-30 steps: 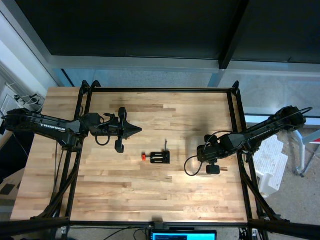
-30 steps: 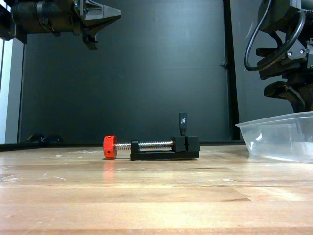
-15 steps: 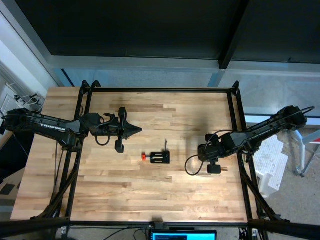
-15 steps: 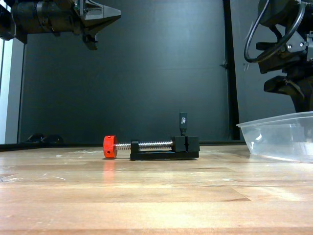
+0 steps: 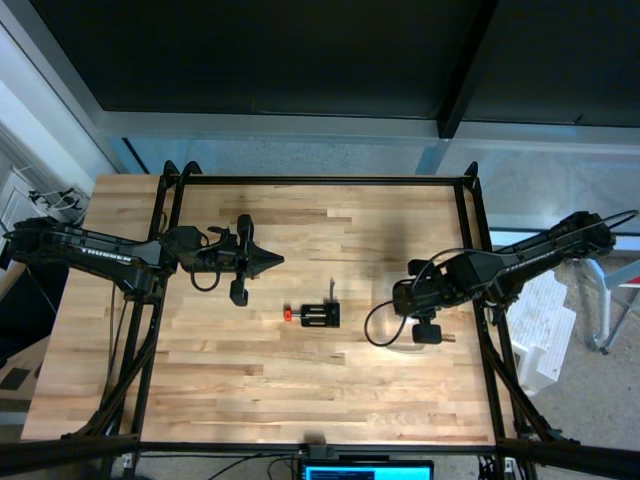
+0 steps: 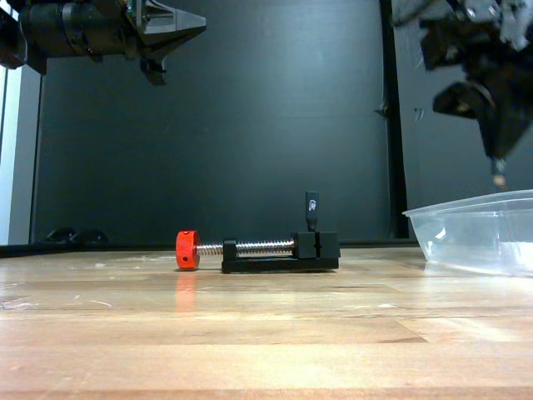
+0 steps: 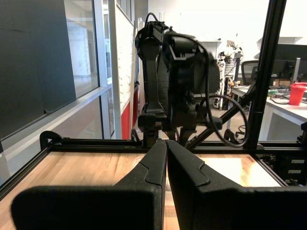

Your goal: Pick the USB-C connector and install on taskboard

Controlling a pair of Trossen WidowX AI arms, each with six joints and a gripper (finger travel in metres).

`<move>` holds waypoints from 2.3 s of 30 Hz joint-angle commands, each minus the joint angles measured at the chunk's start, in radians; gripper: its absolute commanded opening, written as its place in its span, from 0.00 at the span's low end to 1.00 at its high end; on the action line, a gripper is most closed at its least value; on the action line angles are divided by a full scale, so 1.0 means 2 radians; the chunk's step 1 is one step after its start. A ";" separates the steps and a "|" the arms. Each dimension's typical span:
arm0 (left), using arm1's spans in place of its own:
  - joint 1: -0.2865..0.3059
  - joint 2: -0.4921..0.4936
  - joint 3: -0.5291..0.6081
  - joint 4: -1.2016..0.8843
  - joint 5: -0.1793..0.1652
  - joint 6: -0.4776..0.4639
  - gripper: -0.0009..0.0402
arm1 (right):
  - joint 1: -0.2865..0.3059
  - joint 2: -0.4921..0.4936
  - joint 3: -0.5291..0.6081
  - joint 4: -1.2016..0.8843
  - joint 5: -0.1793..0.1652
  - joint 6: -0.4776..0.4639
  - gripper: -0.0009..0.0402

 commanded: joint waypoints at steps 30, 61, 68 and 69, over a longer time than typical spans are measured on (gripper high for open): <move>0.000 0.000 0.000 0.000 0.000 0.000 0.02 | -0.043 0.290 0.351 -0.063 -0.019 -0.090 0.02; 0.000 0.000 0.000 -0.002 0.000 0.000 0.02 | -0.072 0.339 0.369 -0.038 -0.008 -0.111 0.02; 0.000 0.000 0.000 -0.002 0.000 0.000 0.02 | -0.072 0.344 0.369 -0.034 -0.011 -0.115 0.02; 0.000 0.000 0.000 -0.002 0.000 0.000 0.02 | -0.072 0.344 0.369 -0.034 -0.011 -0.115 0.02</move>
